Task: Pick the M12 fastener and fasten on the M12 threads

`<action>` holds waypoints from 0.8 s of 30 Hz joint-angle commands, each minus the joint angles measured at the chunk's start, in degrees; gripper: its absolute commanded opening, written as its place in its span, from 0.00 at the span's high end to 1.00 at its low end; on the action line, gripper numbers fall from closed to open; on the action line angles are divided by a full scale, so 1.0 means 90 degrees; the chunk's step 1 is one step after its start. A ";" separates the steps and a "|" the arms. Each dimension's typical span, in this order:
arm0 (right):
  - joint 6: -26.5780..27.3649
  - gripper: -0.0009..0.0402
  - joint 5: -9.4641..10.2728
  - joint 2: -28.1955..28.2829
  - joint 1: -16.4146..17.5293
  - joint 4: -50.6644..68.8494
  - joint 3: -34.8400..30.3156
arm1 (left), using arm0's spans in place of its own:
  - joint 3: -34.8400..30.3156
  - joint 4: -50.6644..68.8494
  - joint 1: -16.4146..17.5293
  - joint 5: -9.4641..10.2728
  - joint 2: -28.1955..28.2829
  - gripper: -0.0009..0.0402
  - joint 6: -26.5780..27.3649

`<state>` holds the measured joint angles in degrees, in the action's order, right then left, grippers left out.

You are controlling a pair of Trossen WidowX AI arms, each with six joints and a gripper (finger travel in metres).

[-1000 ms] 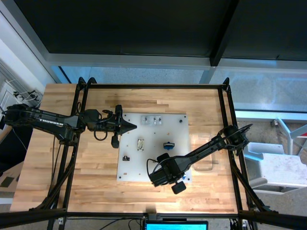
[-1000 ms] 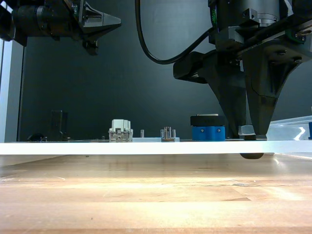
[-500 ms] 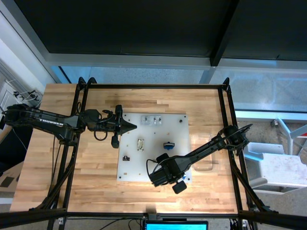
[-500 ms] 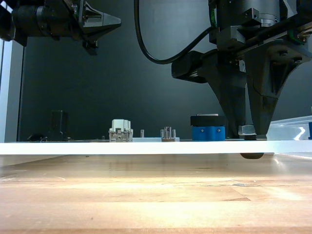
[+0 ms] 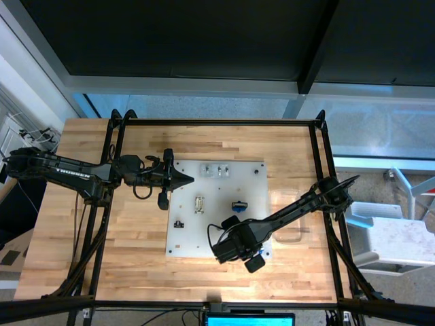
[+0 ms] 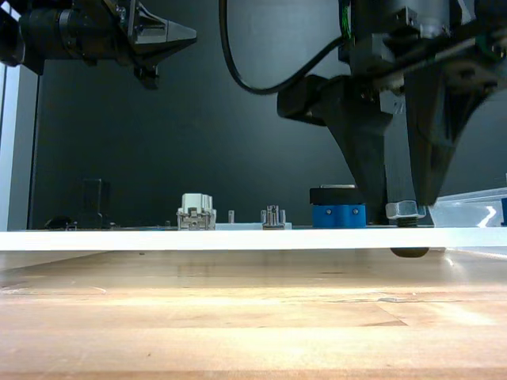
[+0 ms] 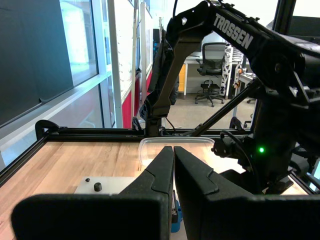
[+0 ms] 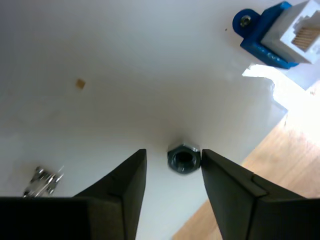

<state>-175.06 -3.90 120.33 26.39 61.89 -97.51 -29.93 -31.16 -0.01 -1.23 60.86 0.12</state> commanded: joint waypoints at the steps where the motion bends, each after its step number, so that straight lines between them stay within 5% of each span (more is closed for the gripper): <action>1: 0.0056 0.56 0.0109 -0.0085 0.0034 0.0017 -0.0015 | -0.0002 0.0000 0.0000 -0.0002 0.0000 0.98 -0.0002; 11: 0.2397 0.55 0.0012 -0.0631 0.0066 0.0359 -0.0015 | -0.0002 0.0000 0.0002 -0.0002 0.0000 0.98 -0.0002; 20: 0.4821 0.55 -0.0573 -0.0867 0.0053 0.1166 -0.0015 | -0.0002 0.0000 0.0002 -0.0002 0.0000 0.98 -0.0002; 24: 0.6734 0.55 -0.1248 -0.0823 0.0053 0.1518 -0.0012 | -0.0002 0.0000 0.0002 -0.0002 0.0000 0.98 -0.0002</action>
<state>-120.07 -13.30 112.57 26.85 74.78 -97.58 -29.95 -31.14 -0.01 -1.26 60.84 0.12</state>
